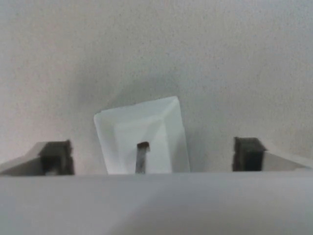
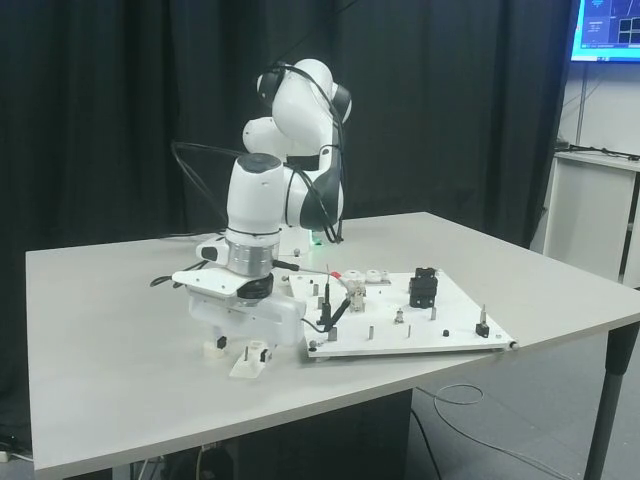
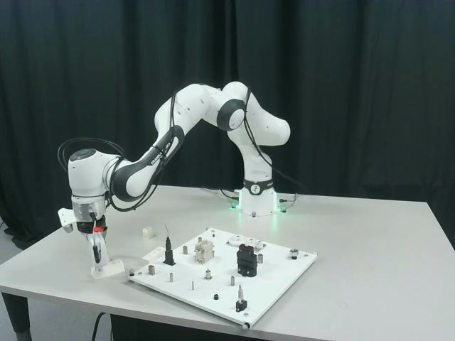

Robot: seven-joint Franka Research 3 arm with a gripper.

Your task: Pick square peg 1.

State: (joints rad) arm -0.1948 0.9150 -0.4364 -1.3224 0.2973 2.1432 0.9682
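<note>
A small dark square peg point(image 1: 141, 157) stands upright in a slot of a white holder block point(image 1: 146, 132) on the grey table. In the wrist view my gripper point(image 1: 152, 155) is open. Its black fingertips point(image 1: 56, 156) stand wide apart on either side of the holder and do not touch it. In the first room view the gripper point(image 2: 243, 348) hangs low over the holder point(image 2: 250, 363), left of the white board. The second room view shows the gripper point(image 3: 97, 256) just above the holder point(image 3: 106, 270) near the table's front left corner.
A white assembly board point(image 2: 455, 335) with several pegs, posts and a black block lies right of the holder, close to the table's front edge. A small white cube point(image 3: 148, 231) sits behind the holder. Cables trail along the arm.
</note>
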